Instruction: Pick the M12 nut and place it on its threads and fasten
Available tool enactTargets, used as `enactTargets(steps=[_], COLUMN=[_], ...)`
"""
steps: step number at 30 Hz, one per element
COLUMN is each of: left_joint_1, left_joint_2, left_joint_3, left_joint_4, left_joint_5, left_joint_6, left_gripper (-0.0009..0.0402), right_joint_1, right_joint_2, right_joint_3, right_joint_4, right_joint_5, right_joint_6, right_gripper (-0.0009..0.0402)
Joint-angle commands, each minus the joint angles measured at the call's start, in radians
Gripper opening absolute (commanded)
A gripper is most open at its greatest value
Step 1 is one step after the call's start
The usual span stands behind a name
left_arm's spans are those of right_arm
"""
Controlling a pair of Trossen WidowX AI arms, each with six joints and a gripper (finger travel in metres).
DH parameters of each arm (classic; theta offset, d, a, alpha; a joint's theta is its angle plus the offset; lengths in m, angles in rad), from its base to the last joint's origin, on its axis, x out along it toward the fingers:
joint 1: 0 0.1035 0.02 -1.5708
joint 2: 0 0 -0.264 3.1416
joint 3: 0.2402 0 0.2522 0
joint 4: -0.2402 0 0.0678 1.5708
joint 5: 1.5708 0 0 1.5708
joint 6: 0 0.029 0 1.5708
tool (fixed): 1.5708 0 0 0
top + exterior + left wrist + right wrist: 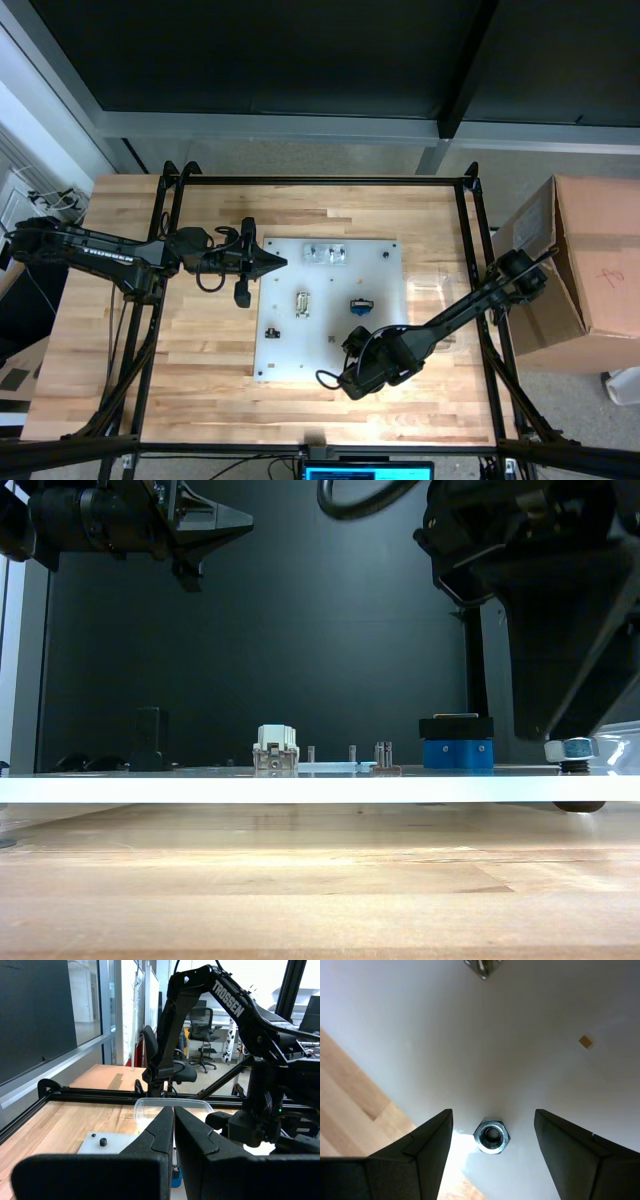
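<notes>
**Nut sits on its stud, right gripper spread wide above it**

We see two black robot arms reaching in over a white board (300, 345) that lies on a wooden worktop (200, 400).

The right gripper (493, 1111) hangs over the board's near right corner, pointing straight down. Its two fingers (427, 1145) stand wide apart and hold nothing. The small silver M12 nut (491, 1136) lies between them, below their tips and touching neither.

From table height, we see the nut resting level on its black stud (573, 767), and a thin band of the stud shows beneath it. We cannot tell from these views how far down the threads it has been turned.

The left gripper (278, 262) is raised well above the board's far left edge, pointing toward the right arm. Its fingers are pressed together with nothing between them.

Also on the board are a blue block with a black cap (457, 748) and a small white connector (276, 750). A clear tray (430, 285) lies on the worktop just beyond the board's right edge.
</notes>
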Motion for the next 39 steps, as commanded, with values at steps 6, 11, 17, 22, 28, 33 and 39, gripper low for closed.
enactTargets(steps=[6, 11, 17, 22, 28, 33, 39], left_joint_1=[0.000, 0.000, 0.000, 0.000, 0.000, 0.000, 0.000], left_joint_2=[0.000, 0.000, 0.000, 0.000, 0.000, 0.000, 0.000], left_joint_3=[0.000, 0.000, 0.000, 0.000, 0.000, 0.000, 0.000], left_joint_4=[0.000, 0.000, 0.000, 0.000, 0.000, 0.000, 0.000], left_joint_5=[0.000, 0.000, 0.000, 0.000, 0.000, 0.000, 0.000], left_joint_6=[0.000, 0.000, 0.000, 0.000, 0.000, 0.000, 0.000], left_gripper=[0.0000, 0.0000, 0.0000, 0.0000, 0.0000, 0.0000, 0.0000], right_joint_1=[-0.004, -0.005, -0.007, -0.021, -0.046, -0.048, -0.047], right_joint_2=[-0.038, -0.051, -0.052, -0.052, -0.052, -0.043, -0.005], right_joint_3=[0.003, 0.003, 0.003, 0.007, 0.069, 0.069, 0.068], right_joint_4=[-0.015, -0.066, -0.071, -0.088, -0.173, -0.174, -0.138], right_joint_5=[0.004, -0.053, -0.163, -0.188, -0.188, -0.179, -0.180], right_joint_6=[-0.089, -0.393, -0.717, -0.821, -0.890, -0.913, -0.918], right_gripper=[0.0237, 0.0219, 0.0142, 0.0038, 0.0009, 0.0001, 0.0000])
